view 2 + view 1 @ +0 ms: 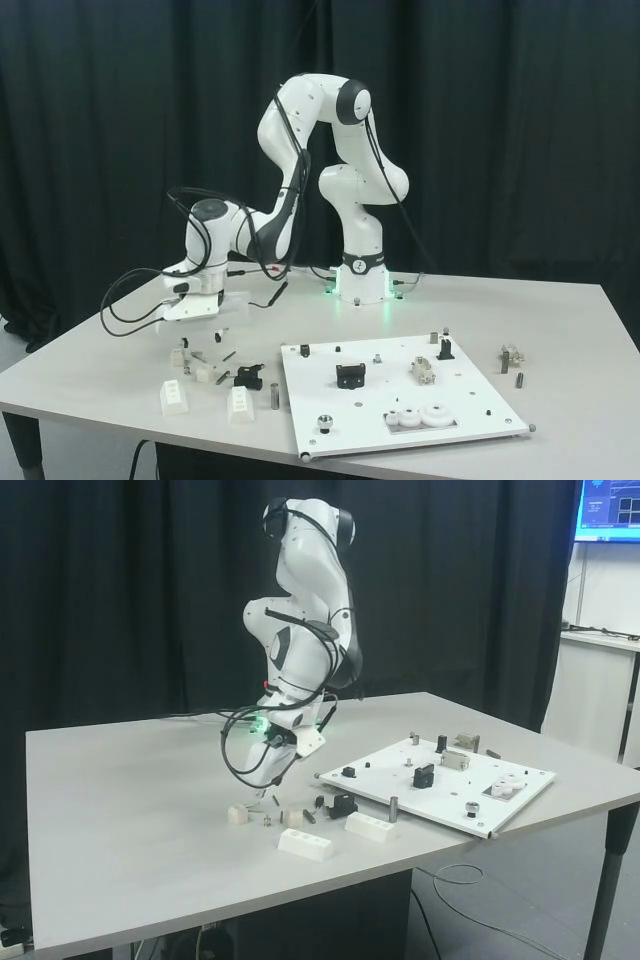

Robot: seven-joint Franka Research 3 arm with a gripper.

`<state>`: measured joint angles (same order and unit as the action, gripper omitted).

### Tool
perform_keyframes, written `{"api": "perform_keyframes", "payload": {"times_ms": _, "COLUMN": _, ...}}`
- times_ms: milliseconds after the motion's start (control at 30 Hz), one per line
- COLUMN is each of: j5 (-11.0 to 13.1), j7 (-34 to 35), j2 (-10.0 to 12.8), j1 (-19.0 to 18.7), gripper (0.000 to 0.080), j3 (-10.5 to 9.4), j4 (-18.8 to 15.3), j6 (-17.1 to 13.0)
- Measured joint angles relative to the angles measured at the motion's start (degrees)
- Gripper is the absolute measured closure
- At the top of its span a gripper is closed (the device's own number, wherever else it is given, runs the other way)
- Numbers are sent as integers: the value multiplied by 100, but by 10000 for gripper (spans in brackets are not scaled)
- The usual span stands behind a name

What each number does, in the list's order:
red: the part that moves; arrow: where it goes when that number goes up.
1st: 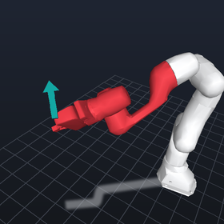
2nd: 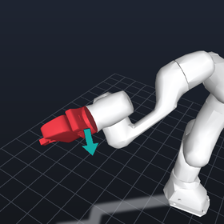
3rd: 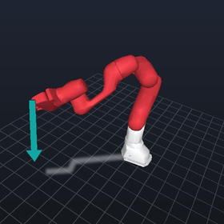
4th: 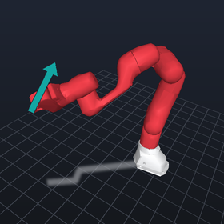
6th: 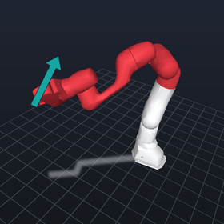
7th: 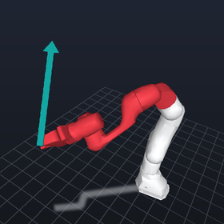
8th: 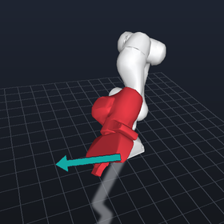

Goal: Remove square peg 4.

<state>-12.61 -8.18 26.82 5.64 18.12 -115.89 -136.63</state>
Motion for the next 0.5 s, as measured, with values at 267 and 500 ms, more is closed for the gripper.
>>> {"api": "perform_keyframes", "payload": {"times_ms": 267, "j5": 67, "j7": 0, "j2": 0, "j1": -10, "gripper": 22, "j3": -4, "j4": 155, "j6": 192}}
{"api": "perform_keyframes", "payload": {"times_ms": 500, "j5": 83, "j7": -19, "j2": -1, "j1": -15, "gripper": 8, "j3": -21, "j4": 274, "j6": 364}}
